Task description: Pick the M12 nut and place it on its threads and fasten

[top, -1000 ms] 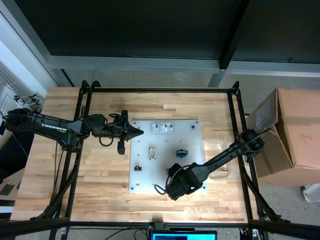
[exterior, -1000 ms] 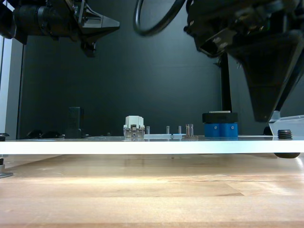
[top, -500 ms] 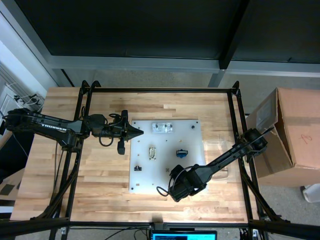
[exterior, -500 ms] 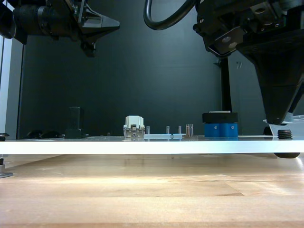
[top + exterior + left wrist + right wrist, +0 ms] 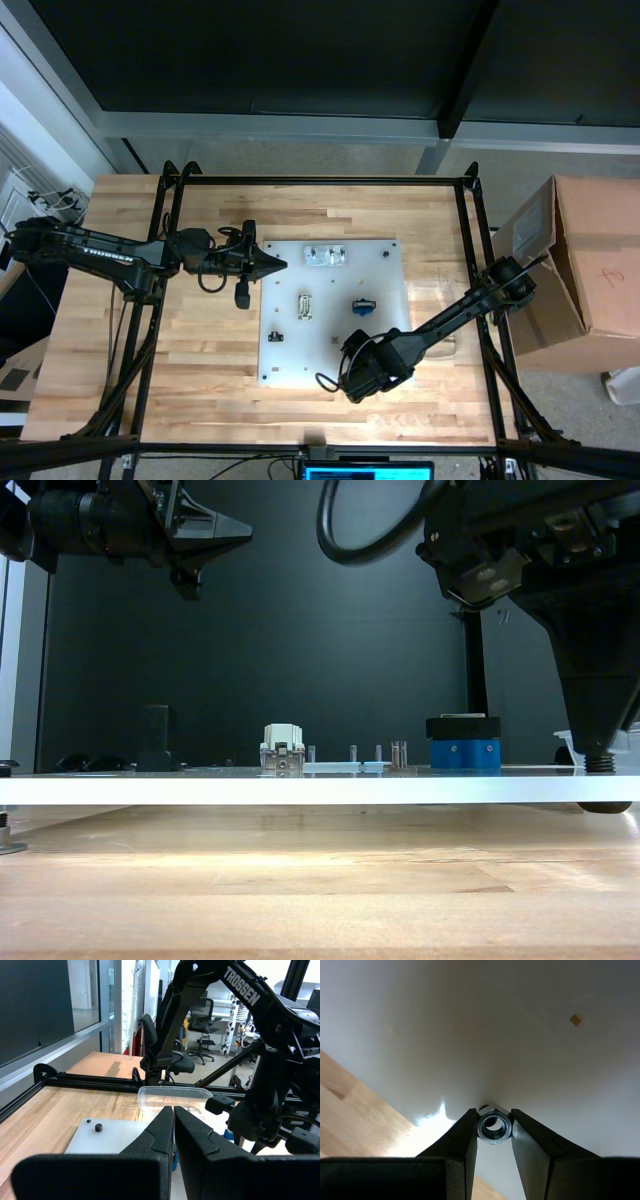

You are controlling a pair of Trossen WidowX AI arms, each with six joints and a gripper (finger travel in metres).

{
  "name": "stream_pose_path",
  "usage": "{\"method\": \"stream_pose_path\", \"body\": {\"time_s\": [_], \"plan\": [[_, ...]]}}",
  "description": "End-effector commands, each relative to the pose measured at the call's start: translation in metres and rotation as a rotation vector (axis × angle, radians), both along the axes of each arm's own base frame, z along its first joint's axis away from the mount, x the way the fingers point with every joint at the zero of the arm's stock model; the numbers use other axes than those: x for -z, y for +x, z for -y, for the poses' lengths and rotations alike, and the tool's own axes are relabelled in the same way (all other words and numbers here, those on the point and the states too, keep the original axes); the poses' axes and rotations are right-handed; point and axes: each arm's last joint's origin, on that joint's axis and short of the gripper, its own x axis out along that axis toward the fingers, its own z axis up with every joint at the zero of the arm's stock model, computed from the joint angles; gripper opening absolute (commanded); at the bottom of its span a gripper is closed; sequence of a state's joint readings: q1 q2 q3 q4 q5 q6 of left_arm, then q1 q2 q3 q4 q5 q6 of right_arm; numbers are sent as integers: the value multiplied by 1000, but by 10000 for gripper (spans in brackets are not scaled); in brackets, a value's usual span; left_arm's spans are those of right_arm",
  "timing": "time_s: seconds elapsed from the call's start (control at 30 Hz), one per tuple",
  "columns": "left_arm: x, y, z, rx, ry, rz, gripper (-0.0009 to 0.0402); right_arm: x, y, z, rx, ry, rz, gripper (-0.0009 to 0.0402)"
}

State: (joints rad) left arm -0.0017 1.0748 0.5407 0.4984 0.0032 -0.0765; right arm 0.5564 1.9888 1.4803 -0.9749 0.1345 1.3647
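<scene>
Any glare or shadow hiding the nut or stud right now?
Right wrist view: nut sharp in the right gripper, glare patch on the board beside it. Low view: that gripper is a dark silhouette just above the stud. High view: evenly lit, left gripper above the board's far left edge.

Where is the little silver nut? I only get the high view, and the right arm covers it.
Observer: The right wrist view shows the nut pinched in the right end effector.
Operator: Is it on the black stud yet?
Observer: In the low view that end effector's tip hangs right over the stud, ribs showing; I cannot tell if the nut touches.
Operator: How high is the left arm?
Observer: The low view shows the left end effector, shut, high above the board's left side.
</scene>
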Motion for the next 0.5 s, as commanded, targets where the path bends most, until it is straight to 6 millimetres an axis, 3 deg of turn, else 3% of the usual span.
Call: {"method": "stream_pose_path", "body": {"time_s": [0.03,0.5], "plan": [[0,0,0,0,0,0,0,7,1,-1,-1,0,-2,4],[0,0,0,0,0,0,0,11,2,-1,-5,8,6,4]]}}
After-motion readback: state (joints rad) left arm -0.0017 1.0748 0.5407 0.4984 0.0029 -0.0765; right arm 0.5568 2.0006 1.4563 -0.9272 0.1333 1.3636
